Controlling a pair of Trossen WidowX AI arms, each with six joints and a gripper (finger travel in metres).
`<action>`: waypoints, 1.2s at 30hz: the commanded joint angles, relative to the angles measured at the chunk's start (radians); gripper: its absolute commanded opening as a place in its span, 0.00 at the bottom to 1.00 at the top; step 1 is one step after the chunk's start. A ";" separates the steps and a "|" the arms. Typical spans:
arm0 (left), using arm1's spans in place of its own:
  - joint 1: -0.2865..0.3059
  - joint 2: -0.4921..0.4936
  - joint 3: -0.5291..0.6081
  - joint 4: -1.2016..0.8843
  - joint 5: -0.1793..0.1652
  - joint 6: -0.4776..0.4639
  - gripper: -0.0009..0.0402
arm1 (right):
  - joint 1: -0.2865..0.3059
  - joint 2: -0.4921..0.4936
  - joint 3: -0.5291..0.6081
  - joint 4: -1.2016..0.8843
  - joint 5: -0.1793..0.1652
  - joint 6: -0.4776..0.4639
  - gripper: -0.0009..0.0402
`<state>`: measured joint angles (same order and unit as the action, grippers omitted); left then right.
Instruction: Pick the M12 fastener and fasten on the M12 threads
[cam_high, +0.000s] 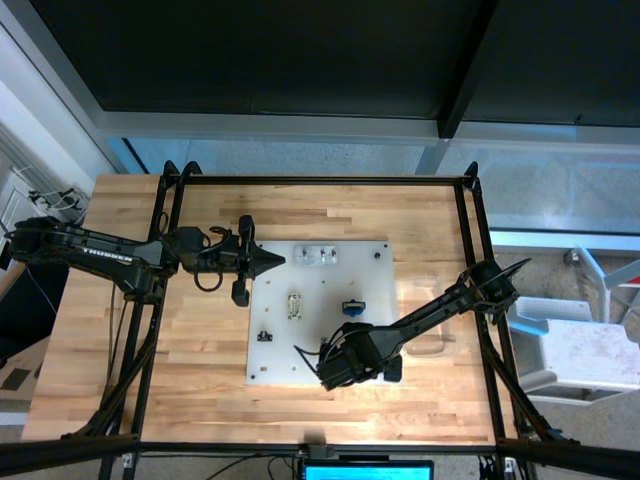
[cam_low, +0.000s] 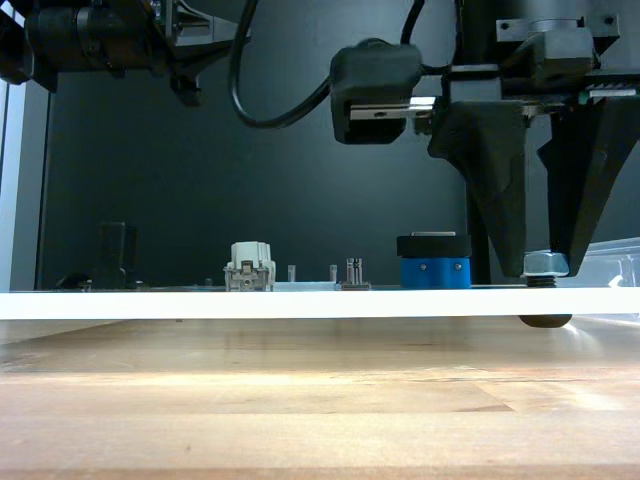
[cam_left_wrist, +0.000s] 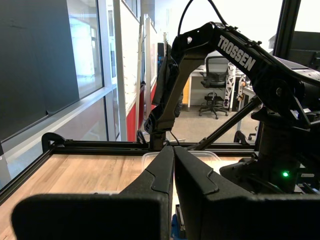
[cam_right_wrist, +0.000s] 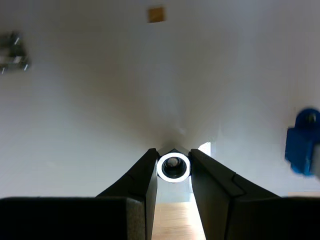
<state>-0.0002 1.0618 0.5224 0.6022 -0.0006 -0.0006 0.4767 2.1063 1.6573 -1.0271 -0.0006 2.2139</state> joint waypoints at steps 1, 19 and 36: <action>0.000 0.000 0.000 0.000 0.000 0.000 0.02 | 0.000 0.001 0.001 0.019 0.001 0.168 0.02; 0.000 0.000 0.000 0.000 0.000 0.000 0.02 | 0.000 0.001 0.000 0.016 0.001 0.880 0.02; 0.000 0.000 0.000 0.000 0.000 0.000 0.02 | 0.001 -0.002 0.000 0.021 0.018 0.927 0.02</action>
<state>-0.0002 1.0618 0.5224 0.6022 -0.0006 -0.0006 0.4782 2.1067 1.6569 -1.0092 0.0147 3.1432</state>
